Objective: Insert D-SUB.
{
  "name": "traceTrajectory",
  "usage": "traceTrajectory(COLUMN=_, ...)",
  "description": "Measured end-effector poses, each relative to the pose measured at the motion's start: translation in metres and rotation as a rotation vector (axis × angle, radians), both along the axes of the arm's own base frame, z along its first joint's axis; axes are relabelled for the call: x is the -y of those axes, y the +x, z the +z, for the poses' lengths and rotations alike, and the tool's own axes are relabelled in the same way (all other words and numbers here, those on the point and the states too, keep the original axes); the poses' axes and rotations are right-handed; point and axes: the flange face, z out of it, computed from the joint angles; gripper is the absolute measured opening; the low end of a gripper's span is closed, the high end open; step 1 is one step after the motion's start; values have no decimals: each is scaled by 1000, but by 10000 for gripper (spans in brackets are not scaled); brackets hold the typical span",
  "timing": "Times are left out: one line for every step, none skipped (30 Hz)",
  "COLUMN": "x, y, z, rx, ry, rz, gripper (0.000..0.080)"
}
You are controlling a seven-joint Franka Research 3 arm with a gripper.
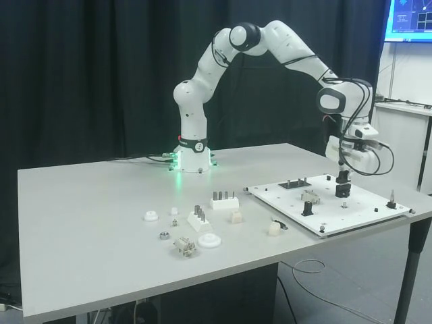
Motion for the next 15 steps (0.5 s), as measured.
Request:
traceTrajectory(x=0, y=0, z=0, rx=1, ry=0, rz=0, gripper=153)
traceTrajectory(x=0, y=0, z=1, rx=1, ry=1, rz=0, gripper=153)
traceTrajectory(x=0, y=1, z=1, rx=2, ry=1, rz=-1, gripper=153)
traceTrajectory(x=0, y=1, z=1, rx=3, ry=1, rz=-1, gripper=153)
traceTrajectory(x=0, y=1, z=2, rx=3, ry=1, rz=-1, gripper=153)
traceTrajectory(x=1, y=2, z=2, rx=4, ry=2, rz=-2, gripper=153)
traceTrajectory(x=1, y=2, z=2, rx=5, ry=2, rz=-2, gripper=153)
traceTrajectory(x=1, y=2, z=3, rx=6, ry=2, rz=-3, gripper=153)
traceTrajectory(x=1, y=3, z=3, rx=6, ry=2, rz=-3, gripper=153)
traceTrajectory(x=2, y=3, z=3, rx=7, ry=2, rz=-4, gripper=153)
traceTrajectory(x=2, y=4, z=4, rx=8, ry=2, rz=-5, gripper=153)
traceTrajectory(x=2, y=4, z=4, rx=9, ry=2, rz=-5, gripper=153)
traceTrajectory(x=3, y=4, z=4, rx=10, ry=2, rz=-6, gripper=153)
traceTrajectory(x=3, y=5, z=5, rx=10, ry=2, rz=-7, gripper=153)
traceTrajectory(x=4, y=5, z=5, rx=11, ry=1, rz=-8, gripper=153)
